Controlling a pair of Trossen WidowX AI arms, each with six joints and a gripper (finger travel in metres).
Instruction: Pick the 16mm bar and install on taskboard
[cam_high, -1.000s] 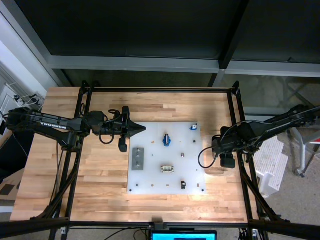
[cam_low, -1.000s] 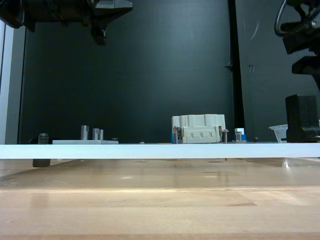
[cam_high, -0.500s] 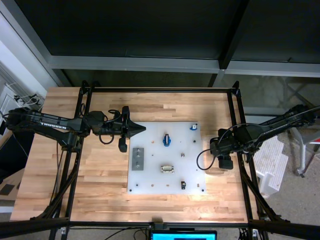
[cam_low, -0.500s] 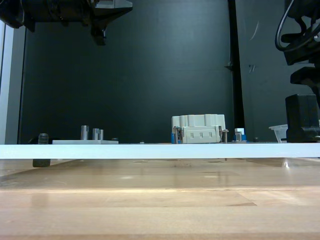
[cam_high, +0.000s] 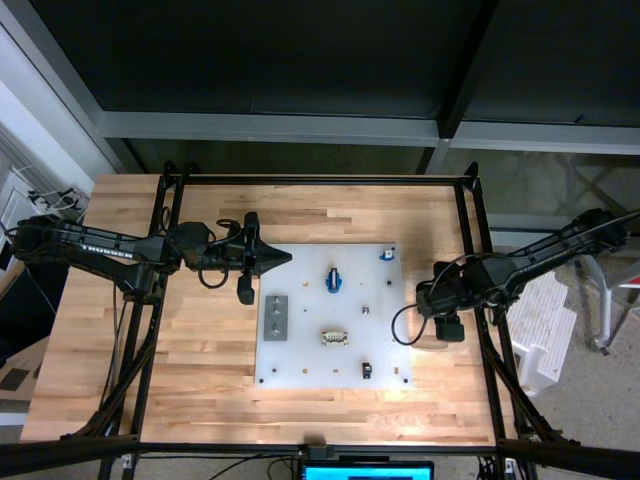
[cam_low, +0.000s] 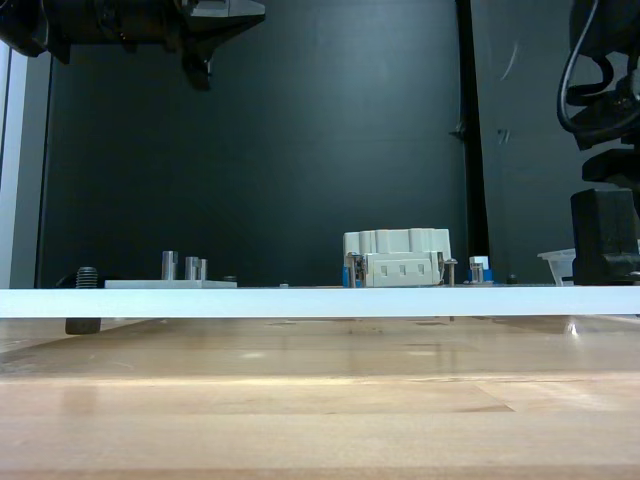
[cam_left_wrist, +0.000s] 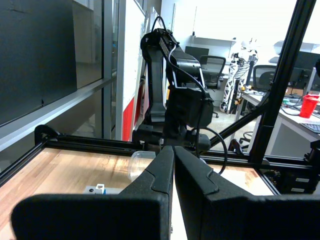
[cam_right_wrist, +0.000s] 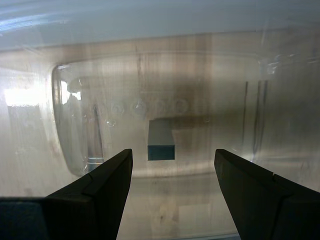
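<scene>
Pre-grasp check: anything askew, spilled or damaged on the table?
Nothing stands out. The 16mm bar lies free in the clear tray right of the taskboard, with the right gripper above it, jaws open. The left gripper hangs above the table by the board's far-left corner, jaws shut and empty.

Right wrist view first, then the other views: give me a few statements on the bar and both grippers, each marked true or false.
1. The right gripper is open over a clear tray beside the taskboard. True.
2. The left gripper is shut with nothing in it. True.
3. The 16mm bar is held by the left gripper. False: it lies free in the clear tray.
4. The left gripper rests on the taskboard. False: it hangs above the board's far left edge.
</scene>
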